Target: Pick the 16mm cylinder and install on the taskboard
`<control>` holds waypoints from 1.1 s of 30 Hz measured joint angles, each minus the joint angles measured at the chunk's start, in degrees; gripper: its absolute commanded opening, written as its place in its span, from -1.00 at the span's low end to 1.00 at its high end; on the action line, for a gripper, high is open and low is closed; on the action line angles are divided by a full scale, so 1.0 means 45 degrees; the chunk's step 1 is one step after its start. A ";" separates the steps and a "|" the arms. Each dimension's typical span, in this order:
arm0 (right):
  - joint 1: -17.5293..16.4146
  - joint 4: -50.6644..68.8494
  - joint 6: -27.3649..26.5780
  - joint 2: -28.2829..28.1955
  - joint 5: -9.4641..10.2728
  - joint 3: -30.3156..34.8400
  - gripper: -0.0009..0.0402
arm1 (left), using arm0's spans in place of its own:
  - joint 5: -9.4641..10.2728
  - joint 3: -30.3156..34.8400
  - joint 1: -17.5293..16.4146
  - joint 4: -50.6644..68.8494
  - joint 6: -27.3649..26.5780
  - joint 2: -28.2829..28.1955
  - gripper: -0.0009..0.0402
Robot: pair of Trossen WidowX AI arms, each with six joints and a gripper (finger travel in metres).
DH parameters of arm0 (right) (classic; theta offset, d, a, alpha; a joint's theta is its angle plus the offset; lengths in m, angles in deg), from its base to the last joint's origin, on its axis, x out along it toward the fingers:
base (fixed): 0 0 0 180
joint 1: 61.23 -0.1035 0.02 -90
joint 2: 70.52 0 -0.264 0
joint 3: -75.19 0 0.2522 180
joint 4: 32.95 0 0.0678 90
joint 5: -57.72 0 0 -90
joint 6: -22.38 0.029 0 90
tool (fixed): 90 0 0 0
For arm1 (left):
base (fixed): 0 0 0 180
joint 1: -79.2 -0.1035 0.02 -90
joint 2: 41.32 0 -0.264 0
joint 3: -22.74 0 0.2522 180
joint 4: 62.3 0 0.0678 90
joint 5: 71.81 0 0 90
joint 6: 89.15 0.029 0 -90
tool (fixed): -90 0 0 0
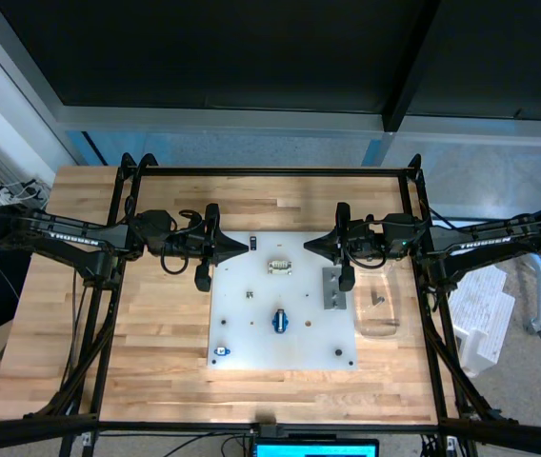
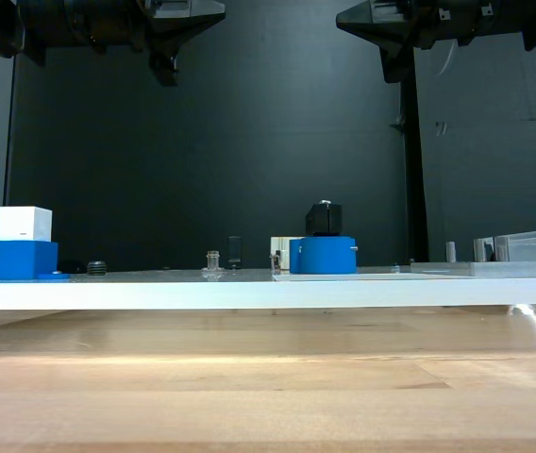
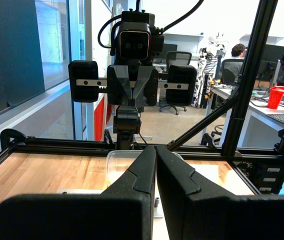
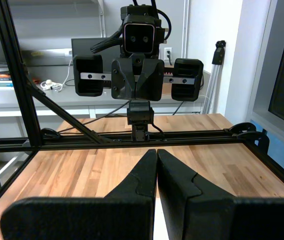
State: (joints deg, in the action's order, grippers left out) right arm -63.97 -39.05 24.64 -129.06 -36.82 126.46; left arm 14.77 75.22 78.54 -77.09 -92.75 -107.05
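Your left gripper point(image 1: 240, 246) hovers over the upper left edge of the taskboard point(image 1: 251, 333), pointing toward the centre of the frame. Its own wrist camera shows its fingers point(image 3: 137, 180) pressed together with only a hairline seam between them, and they hold nothing. Your right gripper point(image 1: 310, 243) faces it from the other side, above the board's upper right part and just over the grey metal block point(image 1: 333, 288). Its fingers point(image 4: 141, 182) are also closed on each other and empty. The two grippers point at each other with a gap between their tips. Each wrist camera sees the other gripper head-on, the right gripper point(image 3: 132, 85) from the left wrist and the left gripper point(image 4: 137, 75) from the right wrist.

The 16mm cylinder point(image 1: 377, 298) sits in the clear plastic tray point(image 1: 382, 329), right of centre in the high view. The tray is just beside the board's right edge and below the right gripper. Neither gripper touches the cylinder.

The board lies flat on the wooden tabletop point(image 1: 137, 324). On it you can see the beige connector point(image 1: 277, 266) near the upper middle and the blue connector point(image 1: 278, 321) near the centre. A small blue-and-white piece point(image 1: 219, 354) stands at the lower left corner.

In the low view both grippers hang well above the board, at the top of the frame. The blue connector point(image 2: 323, 255) stands at the middle of the frame.
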 measured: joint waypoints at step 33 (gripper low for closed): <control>-0.1656 1.1555 0.0903 0.0068 0.0015 0.2914 -0.96 | -0.0374 0.0000 0.0005 0.0277 0.0000 0.0005 -0.96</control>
State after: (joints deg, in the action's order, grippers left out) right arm -71.43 12.95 28.71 -128.76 -36.75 139.58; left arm 13.09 75.22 78.56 -75.85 -92.75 -107.03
